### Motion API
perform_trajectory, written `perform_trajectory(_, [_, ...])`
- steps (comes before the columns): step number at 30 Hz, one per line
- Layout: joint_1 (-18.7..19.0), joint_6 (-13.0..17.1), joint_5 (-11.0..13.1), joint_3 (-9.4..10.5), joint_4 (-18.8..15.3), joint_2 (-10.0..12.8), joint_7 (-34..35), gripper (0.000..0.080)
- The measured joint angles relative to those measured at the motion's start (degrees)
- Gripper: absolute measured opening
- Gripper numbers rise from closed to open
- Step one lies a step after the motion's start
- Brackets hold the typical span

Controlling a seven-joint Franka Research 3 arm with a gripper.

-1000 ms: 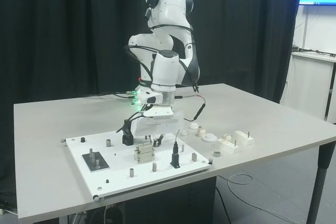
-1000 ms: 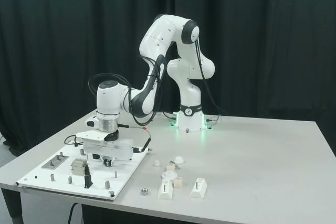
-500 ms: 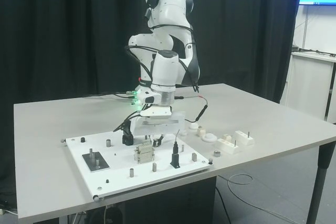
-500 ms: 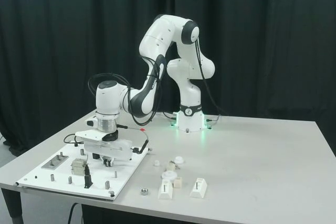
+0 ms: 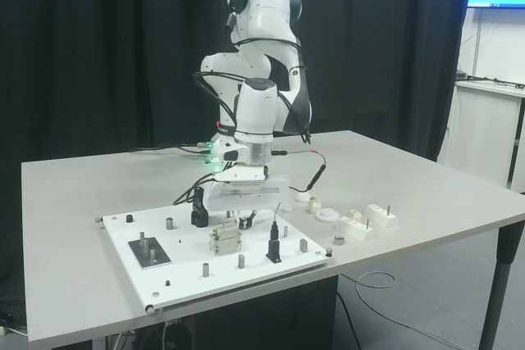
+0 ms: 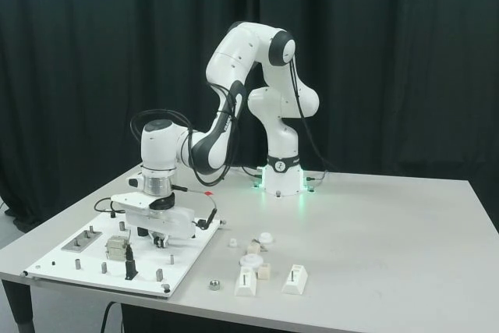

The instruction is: Insert BNC.

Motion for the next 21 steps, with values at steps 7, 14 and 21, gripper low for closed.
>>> perform_trajectory(7, [-0.1,-0.7,0.0,0.0,0.5,0.2,2.5,0.0129])
perform_trajectory(14, [-0.1,-1.0,0.1,0.0,0.8,0.4,5.6,0.0129])
perform_trajectory(21, [-0.2,-1.8,0.1,0.0,1.4,0.6,7.7,0.0126])
